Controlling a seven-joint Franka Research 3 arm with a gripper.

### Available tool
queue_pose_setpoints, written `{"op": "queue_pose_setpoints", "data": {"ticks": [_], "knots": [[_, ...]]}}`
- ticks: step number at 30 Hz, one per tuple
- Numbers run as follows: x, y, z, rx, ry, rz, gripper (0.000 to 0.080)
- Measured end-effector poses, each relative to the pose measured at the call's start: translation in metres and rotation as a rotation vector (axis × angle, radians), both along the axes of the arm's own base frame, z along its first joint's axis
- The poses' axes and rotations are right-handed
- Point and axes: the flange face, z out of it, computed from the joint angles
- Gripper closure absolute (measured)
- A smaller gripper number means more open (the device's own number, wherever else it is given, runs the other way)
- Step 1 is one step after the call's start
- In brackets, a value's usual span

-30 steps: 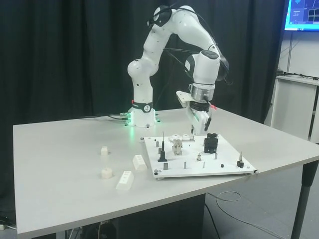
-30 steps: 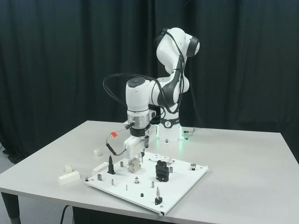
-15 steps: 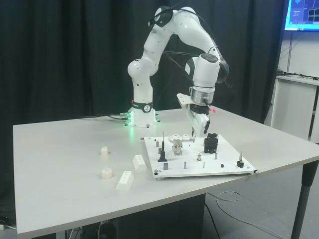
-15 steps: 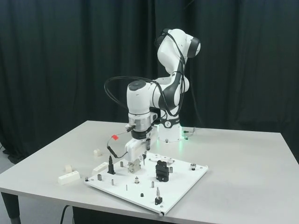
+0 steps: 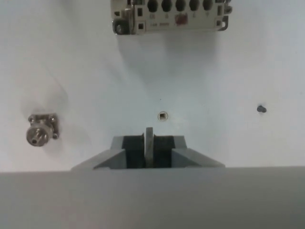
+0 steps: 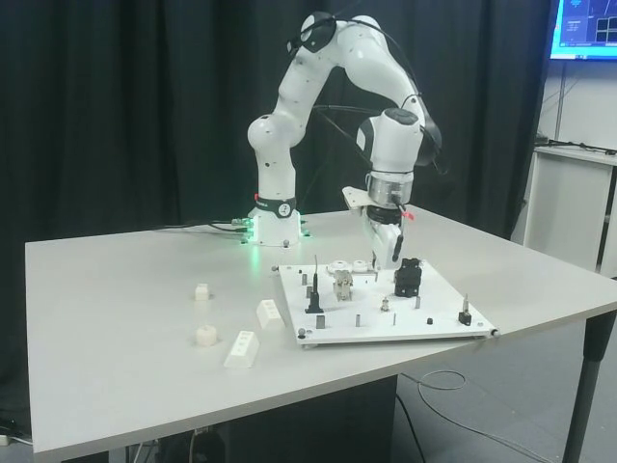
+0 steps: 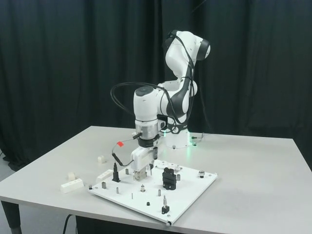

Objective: Insert square peg 1.

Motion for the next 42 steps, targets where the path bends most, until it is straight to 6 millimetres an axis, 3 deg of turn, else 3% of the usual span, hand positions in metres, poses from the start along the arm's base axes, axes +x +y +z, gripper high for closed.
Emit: {"op": "queue_pose_setpoints", "data": {"ticks": [42], "knots": [[-0.019, 0.014, -0.021, -0.011, -0.042, 0.012, 0.0768]]}}
